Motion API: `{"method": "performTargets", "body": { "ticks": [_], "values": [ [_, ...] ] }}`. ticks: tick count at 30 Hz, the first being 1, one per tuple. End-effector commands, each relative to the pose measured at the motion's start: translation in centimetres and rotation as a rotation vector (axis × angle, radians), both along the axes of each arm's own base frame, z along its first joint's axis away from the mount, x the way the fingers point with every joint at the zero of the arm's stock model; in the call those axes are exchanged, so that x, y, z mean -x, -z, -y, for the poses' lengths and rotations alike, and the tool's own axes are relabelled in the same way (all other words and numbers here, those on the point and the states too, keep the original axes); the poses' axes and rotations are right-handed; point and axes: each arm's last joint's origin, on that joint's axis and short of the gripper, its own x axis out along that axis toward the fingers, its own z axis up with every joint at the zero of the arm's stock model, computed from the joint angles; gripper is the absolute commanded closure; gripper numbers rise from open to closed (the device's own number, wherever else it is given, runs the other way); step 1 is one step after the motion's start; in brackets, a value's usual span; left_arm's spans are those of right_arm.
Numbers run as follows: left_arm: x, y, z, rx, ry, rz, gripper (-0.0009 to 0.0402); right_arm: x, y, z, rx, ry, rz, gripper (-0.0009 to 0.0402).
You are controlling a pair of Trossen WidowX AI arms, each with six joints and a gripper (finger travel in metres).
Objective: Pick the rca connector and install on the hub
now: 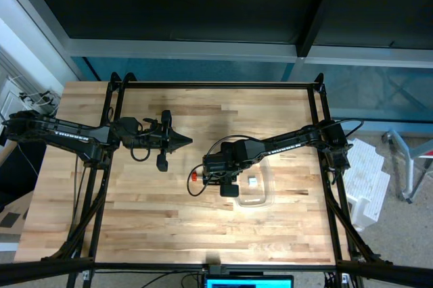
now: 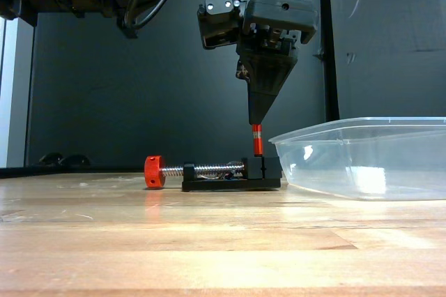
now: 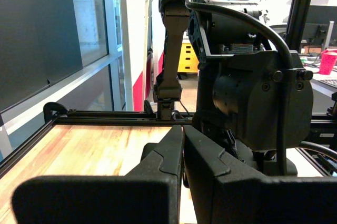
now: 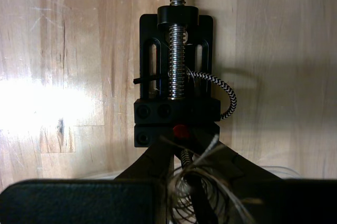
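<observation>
Atop hub, nearest the lens, holds rca connector upright, pinched in right gripper; risks tilting or jamming if pushed off-centre. Parks left gripper, fingers together, well apart.

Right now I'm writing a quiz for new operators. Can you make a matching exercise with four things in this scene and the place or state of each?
Things:
1. left gripper
2. right gripper
3. rca connector
4. clear tray

Places or states:
A. upright, its lower end at the hub
B. lying beside the hub, on the right arm's side
C. shut, holding nothing, well away from the hub
D. pointing straight down, shut on a small red piece

Pairs: 1-C, 2-D, 3-A, 4-B
</observation>
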Motion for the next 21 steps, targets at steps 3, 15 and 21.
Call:
{"method": "performTargets", "body": {
  "ticks": [3, 15, 21],
  "values": [
    [-0.01, 0.00, 0.00, 0.000, 0.000, 0.000, 0.0393, 0.04, 0.37, 0.25, 0.006, -0.003, -0.008, 0.0393],
    [-0.01, 0.00, 0.00, 0.000, 0.000, 0.000, 0.0393, 0.06, 0.74, 0.42, 0.008, -0.006, -0.007, 0.0393],
    [-0.01, 0.00, 0.00, 0.000, 0.000, 0.000, 0.0393, 0.05, 0.73, 0.44, 0.008, -0.005, -0.006, 0.0393]
  ]
}}
